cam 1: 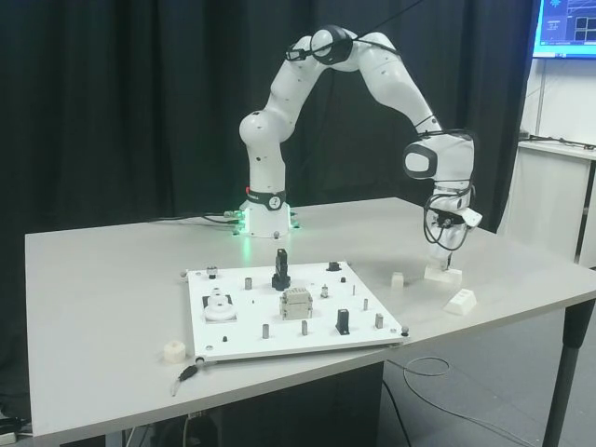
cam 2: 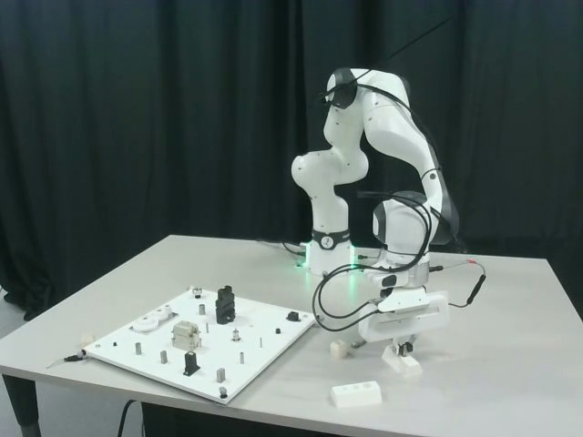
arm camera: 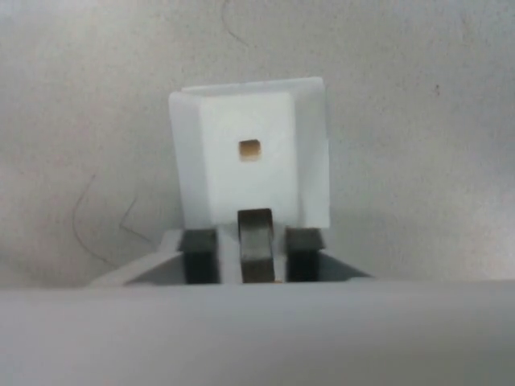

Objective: Pick square peg 2.

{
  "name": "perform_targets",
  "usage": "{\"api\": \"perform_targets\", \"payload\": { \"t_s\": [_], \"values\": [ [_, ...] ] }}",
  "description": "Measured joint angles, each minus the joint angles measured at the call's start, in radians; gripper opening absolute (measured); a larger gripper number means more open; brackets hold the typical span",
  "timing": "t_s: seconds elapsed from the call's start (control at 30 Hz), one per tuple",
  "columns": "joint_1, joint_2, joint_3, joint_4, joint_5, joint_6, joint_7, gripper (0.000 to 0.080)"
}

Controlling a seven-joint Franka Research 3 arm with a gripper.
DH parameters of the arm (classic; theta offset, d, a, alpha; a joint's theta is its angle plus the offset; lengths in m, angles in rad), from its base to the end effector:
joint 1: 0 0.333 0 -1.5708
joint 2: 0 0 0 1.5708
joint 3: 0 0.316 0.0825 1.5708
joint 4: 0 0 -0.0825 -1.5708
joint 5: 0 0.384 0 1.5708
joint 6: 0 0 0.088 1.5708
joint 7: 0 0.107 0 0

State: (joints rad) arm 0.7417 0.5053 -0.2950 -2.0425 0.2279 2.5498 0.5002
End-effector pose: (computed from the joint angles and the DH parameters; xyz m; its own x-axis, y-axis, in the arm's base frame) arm 0.5406 0.2585 0.2032 0.9786 -0.2028 0.0343 -0.2026 -0.9792 -0.0090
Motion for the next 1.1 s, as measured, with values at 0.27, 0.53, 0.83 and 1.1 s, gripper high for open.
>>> {"api": "perform_targets", "payload": {
  "t_s": [0.27,0.53,0.83,1.1],
  "values": [
    [-0.001,0.000,0.001,0.002,0.000,0.003,0.000,0.0162],
    [-0.013,-0.019,-0.001,0.008,0.000,-0.007,0.004,0.0076],
    [-0.042,-0.084,-0.003,0.008,0.000,-0.095,0.010,0.0076],
    [-0.062,-0.132,-0.003,0.008,0.002,-0.157,0.020,0.0075]
  ]
}}
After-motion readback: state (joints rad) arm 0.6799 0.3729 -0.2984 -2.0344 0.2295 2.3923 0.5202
